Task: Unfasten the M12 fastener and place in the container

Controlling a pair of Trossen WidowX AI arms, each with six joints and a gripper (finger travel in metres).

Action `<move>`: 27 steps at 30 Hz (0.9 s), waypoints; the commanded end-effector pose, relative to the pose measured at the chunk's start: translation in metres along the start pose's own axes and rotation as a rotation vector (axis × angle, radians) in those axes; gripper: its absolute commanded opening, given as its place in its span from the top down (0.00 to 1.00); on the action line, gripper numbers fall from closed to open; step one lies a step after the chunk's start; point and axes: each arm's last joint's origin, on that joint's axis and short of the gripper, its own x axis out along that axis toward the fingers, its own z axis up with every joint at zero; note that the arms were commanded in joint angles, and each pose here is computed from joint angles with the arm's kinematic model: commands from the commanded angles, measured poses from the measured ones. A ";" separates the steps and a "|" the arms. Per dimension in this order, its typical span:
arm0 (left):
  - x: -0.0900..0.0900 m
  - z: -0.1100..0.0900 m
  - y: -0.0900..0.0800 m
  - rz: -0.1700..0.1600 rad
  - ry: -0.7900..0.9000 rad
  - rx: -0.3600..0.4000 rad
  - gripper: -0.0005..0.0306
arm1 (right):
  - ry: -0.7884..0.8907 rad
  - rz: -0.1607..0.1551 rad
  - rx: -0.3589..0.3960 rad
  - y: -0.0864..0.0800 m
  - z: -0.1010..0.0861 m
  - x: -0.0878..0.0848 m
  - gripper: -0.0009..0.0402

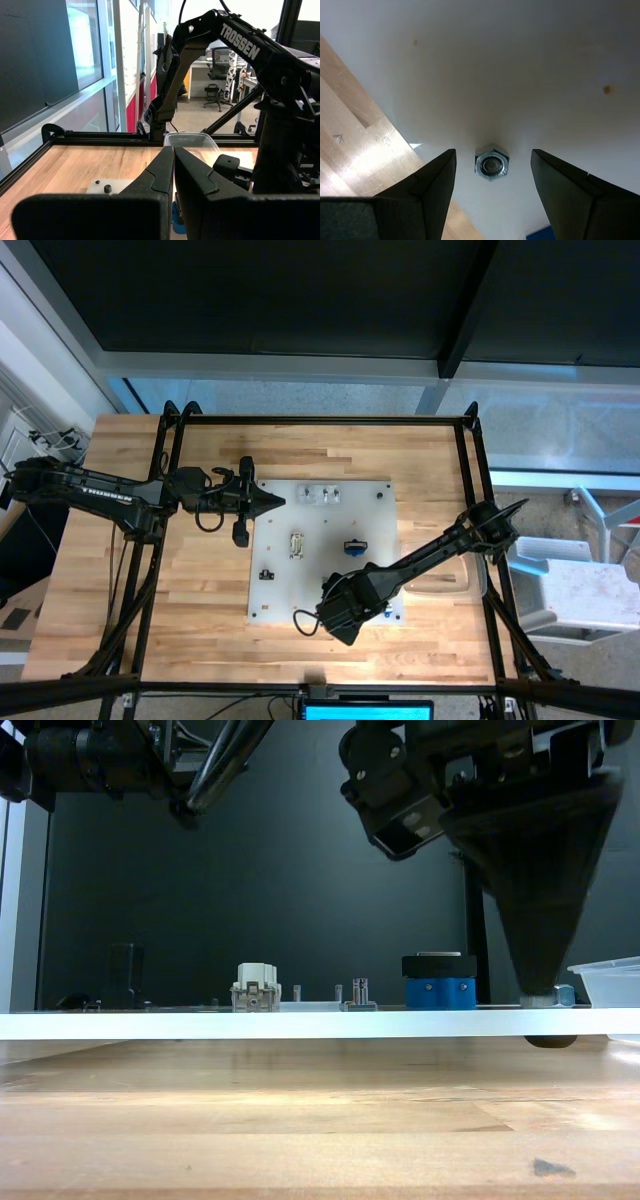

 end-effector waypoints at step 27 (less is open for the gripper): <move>0.000 0.000 0.000 0.000 -0.001 0.000 0.98 | 0.007 0.007 -0.004 0.002 -0.001 0.003 0.85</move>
